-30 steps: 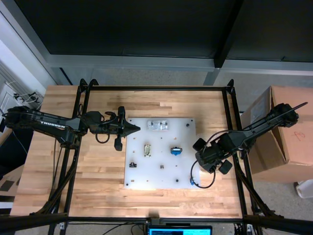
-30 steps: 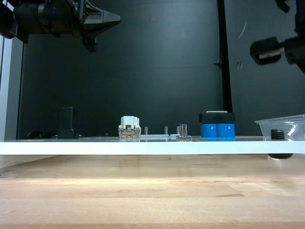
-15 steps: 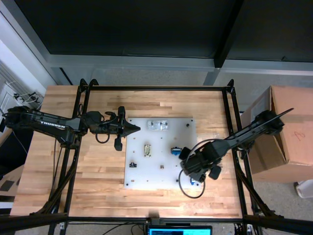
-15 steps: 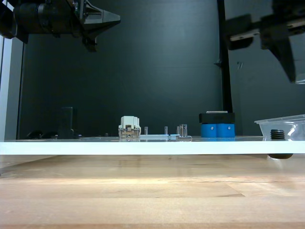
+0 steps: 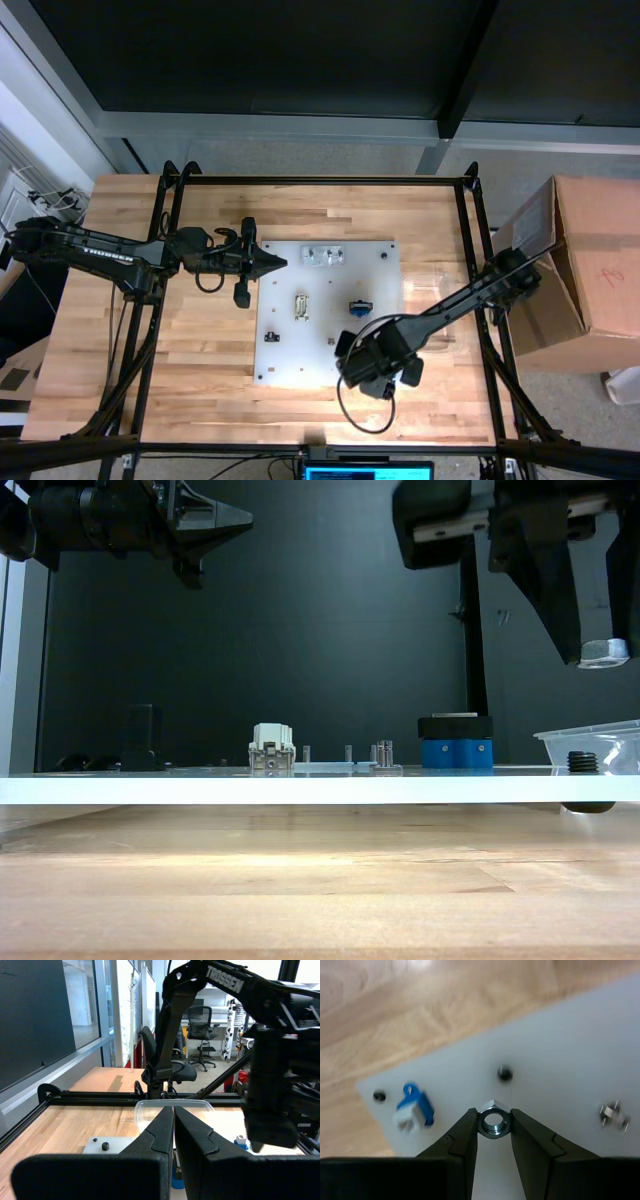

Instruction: Pick the M12 nut and place it on its threads and fasten

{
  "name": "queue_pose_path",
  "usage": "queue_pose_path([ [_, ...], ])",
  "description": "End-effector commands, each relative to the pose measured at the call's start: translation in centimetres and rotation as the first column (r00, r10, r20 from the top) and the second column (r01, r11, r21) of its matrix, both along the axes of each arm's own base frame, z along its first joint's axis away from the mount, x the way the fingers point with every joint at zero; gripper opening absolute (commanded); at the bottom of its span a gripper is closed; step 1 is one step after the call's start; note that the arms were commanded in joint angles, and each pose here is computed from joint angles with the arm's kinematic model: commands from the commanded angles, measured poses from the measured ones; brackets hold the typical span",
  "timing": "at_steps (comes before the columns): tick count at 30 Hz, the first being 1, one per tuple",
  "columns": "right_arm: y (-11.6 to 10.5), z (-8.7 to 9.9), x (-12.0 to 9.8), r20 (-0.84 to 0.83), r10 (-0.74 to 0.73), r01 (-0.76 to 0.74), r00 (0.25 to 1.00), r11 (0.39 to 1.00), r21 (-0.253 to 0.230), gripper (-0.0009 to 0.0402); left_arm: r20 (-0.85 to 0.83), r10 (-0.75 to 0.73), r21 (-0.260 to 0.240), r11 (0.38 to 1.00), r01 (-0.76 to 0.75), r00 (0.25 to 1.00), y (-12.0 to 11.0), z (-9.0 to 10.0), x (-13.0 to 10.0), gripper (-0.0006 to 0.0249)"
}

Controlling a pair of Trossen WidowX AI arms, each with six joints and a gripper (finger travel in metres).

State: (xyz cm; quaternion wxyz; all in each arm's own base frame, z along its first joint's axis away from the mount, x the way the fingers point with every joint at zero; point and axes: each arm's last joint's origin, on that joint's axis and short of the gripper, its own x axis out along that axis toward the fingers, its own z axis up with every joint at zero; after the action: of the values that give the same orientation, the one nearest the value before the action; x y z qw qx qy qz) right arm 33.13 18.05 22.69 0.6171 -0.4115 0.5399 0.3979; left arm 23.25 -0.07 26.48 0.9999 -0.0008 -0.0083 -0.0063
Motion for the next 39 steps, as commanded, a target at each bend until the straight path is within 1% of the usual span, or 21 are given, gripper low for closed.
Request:
queue_pose_path([
  [1, 0.5, -0.4, 0.9, -0.012, 0.027, -0.028, 1.000, 1.000, -0.011, 0.0020, 0.000, 0.000, 0.000, 1.000, 0.000, 1.000, 0.0, 0.0, 0.0, 0.0000],
  [5, 0.9, -1.4, 1.6, -0.032, 0.048, -0.049, 0.998, 0.999, -0.023, 0.0020, 0.000, 0.000, 0.000, 1.000, 0.000, 1.000, 0.0, 0.0, 0.0, 0.0000],
  [11, 1.2, -2.7, 1.9, -0.057, 0.056, -0.058, 0.997, 0.998, -0.035, 0.0020, 0.000, 0.000, 0.000, 1.000, 0.000, 1.000, 0.0, 0.0, 0.0, 0.0000],
  [23, 1.1, -3.4, 1.9, -0.058, 0.055, -0.057, 0.997, 0.998, -0.035, 0.0020, 0.000, 0.000, 0.000, 1.000, 0.000, 1.000, 0.0, 0.0, 0.0, 0.0000],
  [29, 1.1, -3.5, 1.9, -0.059, 0.054, -0.056, 0.997, 0.998, -0.037, 0.0020, 0.000, 0.000, 0.000, 1.000, 0.000, 1.000, 0.0, 0.0, 0.0, 0.0000],
  [39, 0.9, -4.5, 1.9, -0.045, 0.050, -0.051, 0.998, 0.998, -0.031, 0.0020, 0.000, 0.000, 0.000, 1.000, 0.000, 1.000, 0.0, 0.0, 0.0, 0.0000],
])
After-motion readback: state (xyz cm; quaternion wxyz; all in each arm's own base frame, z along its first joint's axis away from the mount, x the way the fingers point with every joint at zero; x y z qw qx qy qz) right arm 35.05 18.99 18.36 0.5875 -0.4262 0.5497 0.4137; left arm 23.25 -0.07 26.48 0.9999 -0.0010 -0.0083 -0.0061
